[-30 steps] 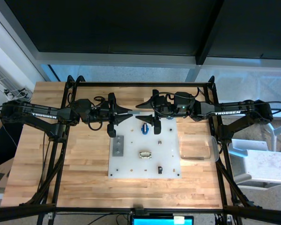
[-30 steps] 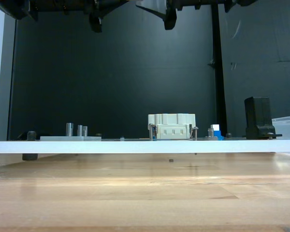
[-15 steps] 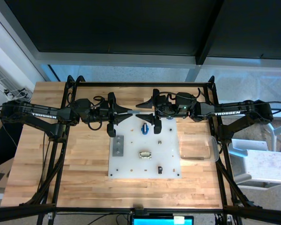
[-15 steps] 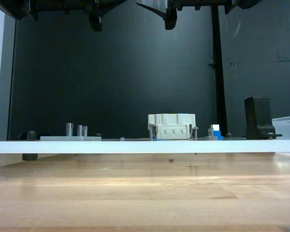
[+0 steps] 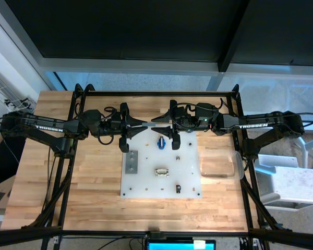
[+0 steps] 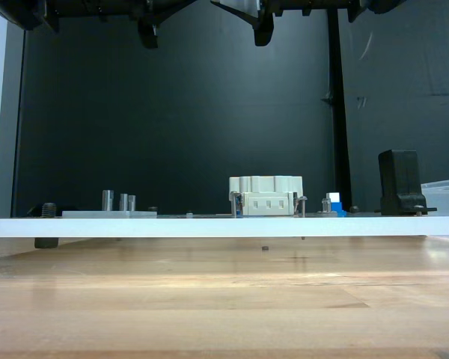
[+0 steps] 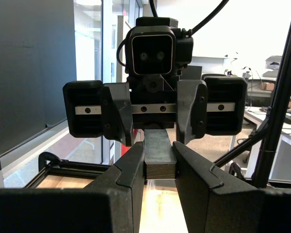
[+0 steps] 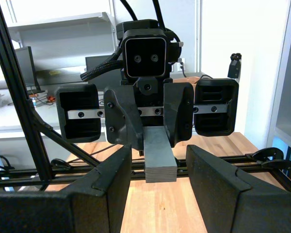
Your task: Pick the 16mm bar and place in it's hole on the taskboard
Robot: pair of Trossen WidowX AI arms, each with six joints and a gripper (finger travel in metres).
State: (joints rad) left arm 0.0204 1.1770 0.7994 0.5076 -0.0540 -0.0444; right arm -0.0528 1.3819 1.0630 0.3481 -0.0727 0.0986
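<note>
We see the 16mm bar (image 8: pixel 160 162) up high, lying flat over the 12 o'clock edge of the taskboard (image 5: pixel 146 182). It is not in any hole. The left pincer (image 7: pixel 159 150) squeezes one end. The right pincer (image 8: pixel 159 154) sits around the other end with its jaws apart, not touching. We think the bar can drop onto the counter (image 5: pixel 94 198) if the left pincer lets go before the right one squeezes tight.
</note>
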